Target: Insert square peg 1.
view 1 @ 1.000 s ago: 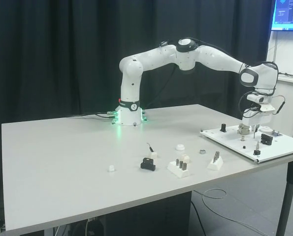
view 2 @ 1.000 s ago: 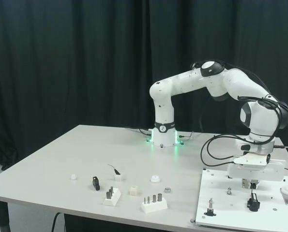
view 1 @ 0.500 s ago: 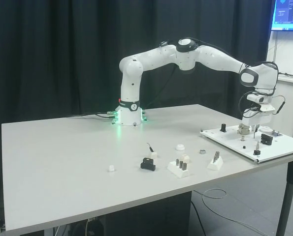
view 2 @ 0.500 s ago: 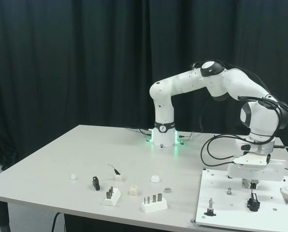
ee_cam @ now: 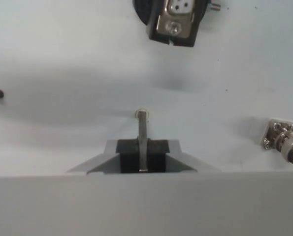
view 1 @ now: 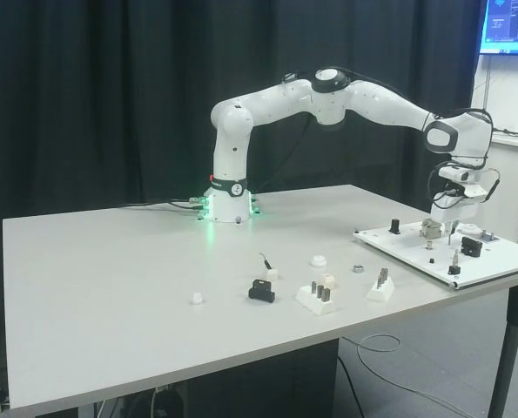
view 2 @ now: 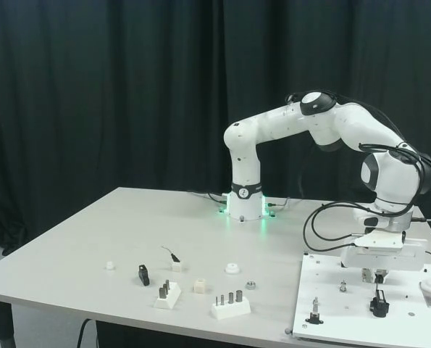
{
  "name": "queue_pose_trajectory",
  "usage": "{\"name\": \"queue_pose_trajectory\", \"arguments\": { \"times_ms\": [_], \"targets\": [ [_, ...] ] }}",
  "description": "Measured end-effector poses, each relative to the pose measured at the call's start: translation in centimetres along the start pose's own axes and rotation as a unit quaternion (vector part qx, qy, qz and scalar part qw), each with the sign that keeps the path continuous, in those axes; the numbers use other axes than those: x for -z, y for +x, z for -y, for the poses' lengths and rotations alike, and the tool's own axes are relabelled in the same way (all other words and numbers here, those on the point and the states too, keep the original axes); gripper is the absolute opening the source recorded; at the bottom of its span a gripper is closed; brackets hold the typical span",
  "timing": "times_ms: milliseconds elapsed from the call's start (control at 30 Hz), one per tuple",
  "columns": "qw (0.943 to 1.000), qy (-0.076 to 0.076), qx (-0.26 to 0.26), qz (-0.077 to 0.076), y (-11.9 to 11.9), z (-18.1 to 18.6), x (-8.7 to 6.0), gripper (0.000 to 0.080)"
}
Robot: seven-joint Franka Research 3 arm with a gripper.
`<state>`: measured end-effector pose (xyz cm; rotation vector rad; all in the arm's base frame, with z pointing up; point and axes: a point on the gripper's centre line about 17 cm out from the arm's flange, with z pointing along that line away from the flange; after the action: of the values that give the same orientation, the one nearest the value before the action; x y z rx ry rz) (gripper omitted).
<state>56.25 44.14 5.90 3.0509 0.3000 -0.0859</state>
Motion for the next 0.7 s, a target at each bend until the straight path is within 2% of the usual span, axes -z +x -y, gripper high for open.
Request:
{"name": "queue_pose_trajectory", "arguments": {
  "times_ms": [700],
  "targets": [
    [0.9976, -0.003, 0.070, -0.002, 0.14, -0.17, 0.01, 0.0029]
  ]
}}
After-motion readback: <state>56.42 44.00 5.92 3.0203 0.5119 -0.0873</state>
